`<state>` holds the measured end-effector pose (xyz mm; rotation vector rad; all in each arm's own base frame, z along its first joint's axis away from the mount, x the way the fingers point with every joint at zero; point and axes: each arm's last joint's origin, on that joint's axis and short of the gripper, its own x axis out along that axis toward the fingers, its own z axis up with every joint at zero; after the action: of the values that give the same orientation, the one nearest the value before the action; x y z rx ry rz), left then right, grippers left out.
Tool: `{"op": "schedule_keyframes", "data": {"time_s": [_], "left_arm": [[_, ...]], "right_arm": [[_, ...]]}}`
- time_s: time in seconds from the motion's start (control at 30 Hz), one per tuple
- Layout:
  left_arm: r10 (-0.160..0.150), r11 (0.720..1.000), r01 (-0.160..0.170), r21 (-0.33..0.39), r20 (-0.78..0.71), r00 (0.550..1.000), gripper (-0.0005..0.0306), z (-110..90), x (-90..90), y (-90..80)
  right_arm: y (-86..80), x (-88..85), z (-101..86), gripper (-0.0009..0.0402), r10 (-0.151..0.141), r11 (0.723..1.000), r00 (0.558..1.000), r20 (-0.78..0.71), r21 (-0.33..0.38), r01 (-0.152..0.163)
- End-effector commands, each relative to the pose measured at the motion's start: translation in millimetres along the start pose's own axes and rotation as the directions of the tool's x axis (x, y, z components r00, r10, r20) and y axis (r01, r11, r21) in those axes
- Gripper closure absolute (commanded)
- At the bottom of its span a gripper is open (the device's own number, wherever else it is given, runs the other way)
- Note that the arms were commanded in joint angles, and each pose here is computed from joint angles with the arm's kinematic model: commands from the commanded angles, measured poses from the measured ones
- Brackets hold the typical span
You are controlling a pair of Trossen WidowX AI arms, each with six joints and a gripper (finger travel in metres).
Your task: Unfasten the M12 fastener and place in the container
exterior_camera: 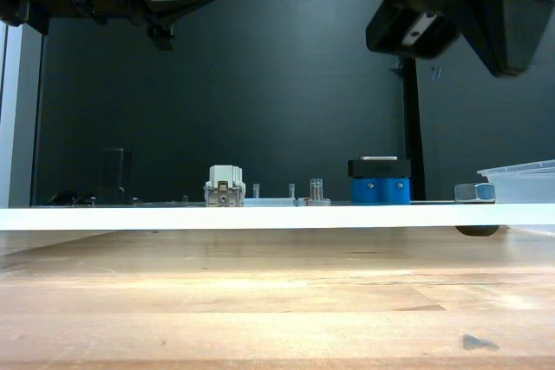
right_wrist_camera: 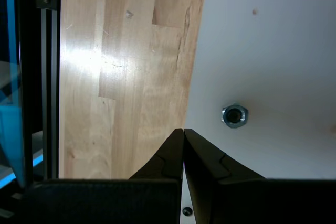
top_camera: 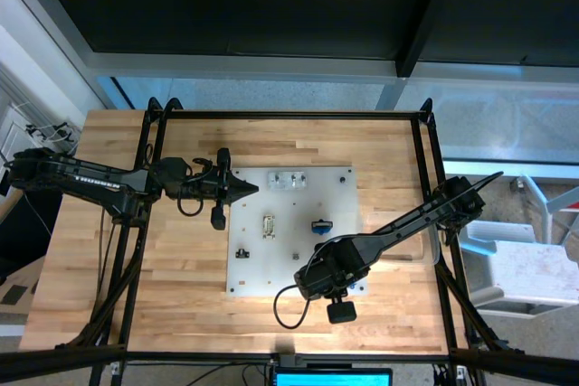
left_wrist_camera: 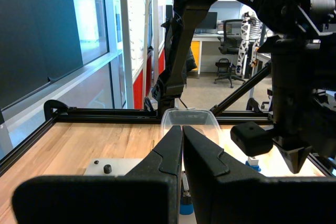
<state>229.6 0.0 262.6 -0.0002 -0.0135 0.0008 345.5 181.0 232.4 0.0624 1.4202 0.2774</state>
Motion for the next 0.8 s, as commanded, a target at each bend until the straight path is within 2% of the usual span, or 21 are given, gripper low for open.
{"op": "schedule_keyframes", "data": {"time_s": [0.03, 0.23, 0.5, 0.77, 0.8], "left_arm": [[0.000, 1.000, 0.000, 0.000, 0.000, 1.000, 0.0300, 0.0, 0.0, 0.1], [0.000, 1.000, 0.000, 0.000, 0.001, 1.000, 0.0300, 0.1, 0.0, 0.1], [0.000, 1.000, 0.000, 0.000, 0.000, 1.000, 0.0300, 0.0, 0.0, 0.0], [0.000, 1.000, 0.000, 0.000, 0.000, 1.000, 0.0300, 0.0, 0.0, 0.1], [0.000, 1.000, 0.000, 0.000, 0.000, 1.000, 0.0300, 0.0, 0.0, 0.0]], "right_arm": [[-3.8, 11.0, -1.1, 0.0394, 0.013, 0.999, 1.000, 0.004, 0.040, -0.014], [-9.0, 29.4, -5.7, 0.0393, 0.029, 0.997, 0.999, 0.017, 0.069, -0.030], [-13.9, 44.4, -13.3, 0.0393, 0.023, 0.997, 1.000, 0.005, 0.073, -0.024], [-16.0, 45.5, -13.4, 0.0393, 0.001, 0.997, 1.000, 0.012, 0.075, -0.002], [-16.6, 45.7, -13.4, 0.0393, -0.015, 0.997, 1.000, 0.016, 0.077, 0.014]]}}
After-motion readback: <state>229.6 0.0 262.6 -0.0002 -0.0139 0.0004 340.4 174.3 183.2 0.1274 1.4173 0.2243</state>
